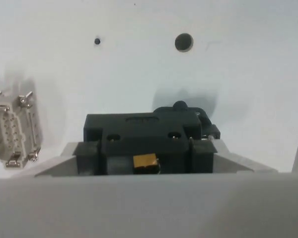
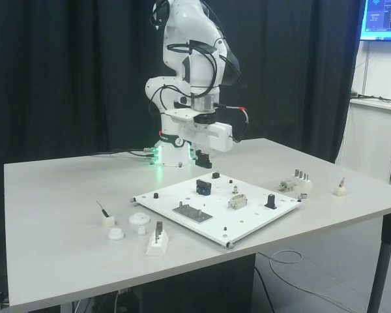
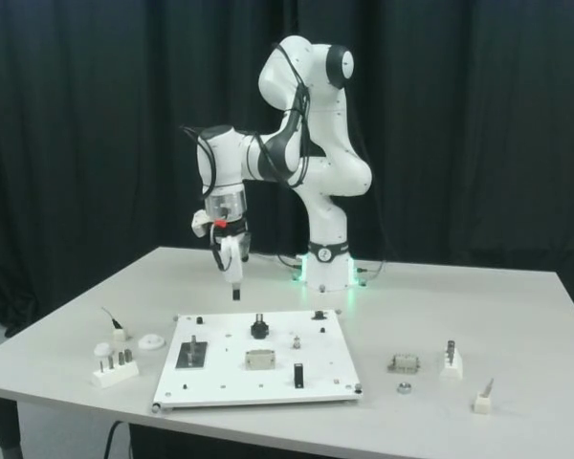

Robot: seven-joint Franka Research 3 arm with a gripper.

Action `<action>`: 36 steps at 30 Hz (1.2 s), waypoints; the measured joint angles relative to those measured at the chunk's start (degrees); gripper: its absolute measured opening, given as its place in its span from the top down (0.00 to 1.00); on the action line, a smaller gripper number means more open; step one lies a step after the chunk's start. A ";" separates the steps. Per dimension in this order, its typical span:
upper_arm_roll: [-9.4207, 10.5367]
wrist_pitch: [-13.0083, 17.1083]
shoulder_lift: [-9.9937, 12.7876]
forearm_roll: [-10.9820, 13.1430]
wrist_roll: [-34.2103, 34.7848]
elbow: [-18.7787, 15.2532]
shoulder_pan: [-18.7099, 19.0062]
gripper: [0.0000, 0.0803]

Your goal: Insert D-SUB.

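One black D-SUB plug (image 1: pixel 146 141) clamped between jaws, held above white board (image 2: pixel 247 225) on grey bench (image 2: pixel 58 195), well clear of surface. Risk: plug tilted or offset over socket, so pins jam on descent.

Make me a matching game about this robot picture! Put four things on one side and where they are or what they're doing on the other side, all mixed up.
Things:
A. gripper
B. white board
C. green light
D. curtain

Places or states:
1. black, hanging behind the table
2. glowing at the arm's foot
3. lying flat on the grey table
4. up in the air, shut on a black plug

Pairs: A-4, B-3, C-2, D-1.
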 joint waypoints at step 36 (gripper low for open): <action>0.27 9.13 -0.85 1.73 2.83 -9.10 1.09 0.53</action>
